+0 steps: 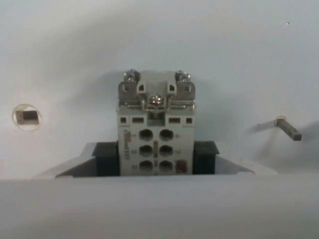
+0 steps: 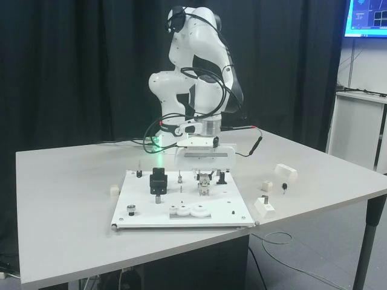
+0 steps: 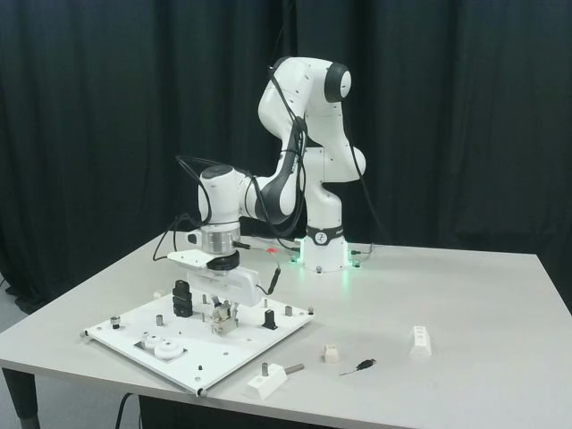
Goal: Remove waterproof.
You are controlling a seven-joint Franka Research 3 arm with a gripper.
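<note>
Black curtains hang behind a grey table (image 2: 66, 187) where the white arm (image 2: 196, 66) is bolted, a green light glowing at its base. On the table lies a white board (image 2: 181, 220) with small fixtures on it, and the arm reaches down over the board's middle.

Its gripper (image 2: 204, 175) hangs straight above the connector (image 1: 154, 132), a pale block with six round sockets in two columns and a metal clamp with screws on one end. In the wrist view the connector sits right between two black fingers (image 1: 105, 157), one on each side, close against its flanks; the pincer is only as wide as the block, but whether the pads truly press on it cannot be told. From the second room view the connector (image 3: 223, 319) stands upright near the board's centre, under the gripper.

Beside it on the board stand a black block (image 2: 158, 180), a short black post (image 2: 222, 177) and three white rollers (image 2: 186, 211) near the front edge. A peg (image 1: 288, 128) sticks out of the board near the connector.

Off the board, on the table, lie several small white parts (image 3: 420, 340) and a small black tool (image 3: 360, 365)
</note>
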